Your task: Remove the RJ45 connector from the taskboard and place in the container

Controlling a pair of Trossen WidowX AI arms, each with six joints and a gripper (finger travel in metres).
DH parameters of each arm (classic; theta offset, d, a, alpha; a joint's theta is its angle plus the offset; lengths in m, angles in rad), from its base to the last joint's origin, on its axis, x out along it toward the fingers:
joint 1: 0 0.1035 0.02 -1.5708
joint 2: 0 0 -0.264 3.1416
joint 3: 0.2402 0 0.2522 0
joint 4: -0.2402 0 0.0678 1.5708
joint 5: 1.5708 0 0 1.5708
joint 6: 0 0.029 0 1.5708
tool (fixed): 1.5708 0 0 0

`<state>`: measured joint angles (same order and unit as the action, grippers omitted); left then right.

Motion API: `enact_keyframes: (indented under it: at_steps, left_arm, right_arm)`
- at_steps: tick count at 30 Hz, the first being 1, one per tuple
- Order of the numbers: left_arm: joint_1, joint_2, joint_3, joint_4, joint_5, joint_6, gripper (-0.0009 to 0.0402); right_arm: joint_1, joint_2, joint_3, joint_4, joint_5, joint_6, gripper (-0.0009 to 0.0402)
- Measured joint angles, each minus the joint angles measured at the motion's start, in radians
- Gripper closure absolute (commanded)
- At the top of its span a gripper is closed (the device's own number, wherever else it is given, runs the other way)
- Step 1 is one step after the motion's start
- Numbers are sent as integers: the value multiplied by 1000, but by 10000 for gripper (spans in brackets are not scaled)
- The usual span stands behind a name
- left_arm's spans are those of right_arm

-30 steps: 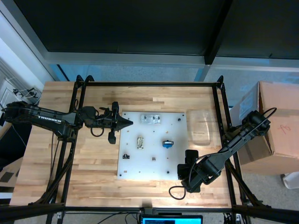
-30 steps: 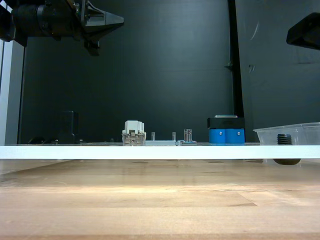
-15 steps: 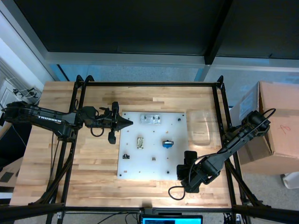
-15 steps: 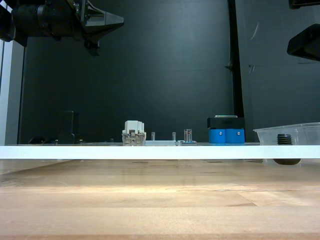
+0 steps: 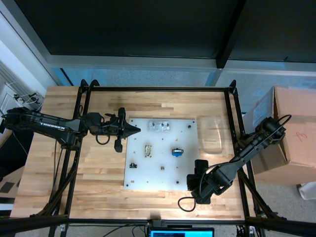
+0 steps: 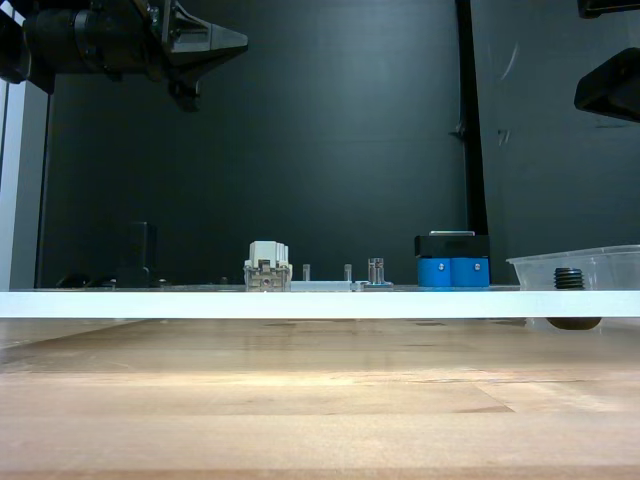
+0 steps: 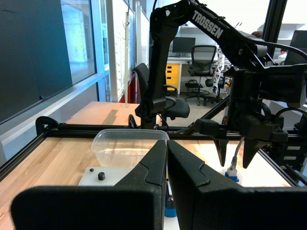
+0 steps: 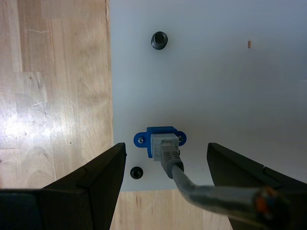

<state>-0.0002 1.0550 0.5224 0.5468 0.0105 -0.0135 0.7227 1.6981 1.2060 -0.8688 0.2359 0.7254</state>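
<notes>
Where the RJ45 connector [image 8: 162, 142] sits: plugged into a blue socket [image 8: 142, 139] at the near right corner of the white taskboard [image 5: 158, 170]. It is in its seat, and no finger touches it. How deep it goes in I cannot tell.
Cable [image 8: 192, 190]: grey, running from the back of the plug up toward the right wrist camera.
Right gripper [image 8: 166, 147]: above that same corner of the board, pointing down at it. Its fingers [image 8: 103, 175] are spread wide, one on each side of the plug and both clear of it. In the high view the gripper's body hides the plug.
Left gripper [image 5: 137, 130]: held high over the board's left edge — level, aimed to the right across the board. Its two fingers are pressed flat together with nothing between them.
Container [image 5: 212, 134]: a clear plastic tub standing on the wooden table [image 5: 98, 168] just beside the board's right edge, toward the far side. The low view shows a small black part [image 6: 568, 278] lying in it.
Other parts on the board: a grey-white connector housing [image 5: 147, 149] left of the middle, a blue block [image 5: 177, 152] near the middle, and a black screw [image 8: 159, 40] beyond the blue socket in the right wrist view.
Off the table: a cardboard box [image 5: 291, 133] past its right edge, behind the right arm.
</notes>
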Motion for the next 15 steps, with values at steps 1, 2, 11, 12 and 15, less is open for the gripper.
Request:
enact_keyframes:
  at_steps: [1,2,11,12,15]
  left_arm:
    - [0,0,0,0,0,0,393]
    - [0,0,0,0,0,0,393]
    - [0,0,0,0,0,0,393]
    - [0,0,0,0,0,0,393]
    - [0,0,0,0,0,0,393]
  right_arm:
    - [0,0,0,0,0,0,158]
    - [0,0,0,0,0,0,158]
    - [0,0,-7,12,0,0,234]
    - [0,0,-10,19,0,1,248]
    - [0,0,-16,24,0,1,285]
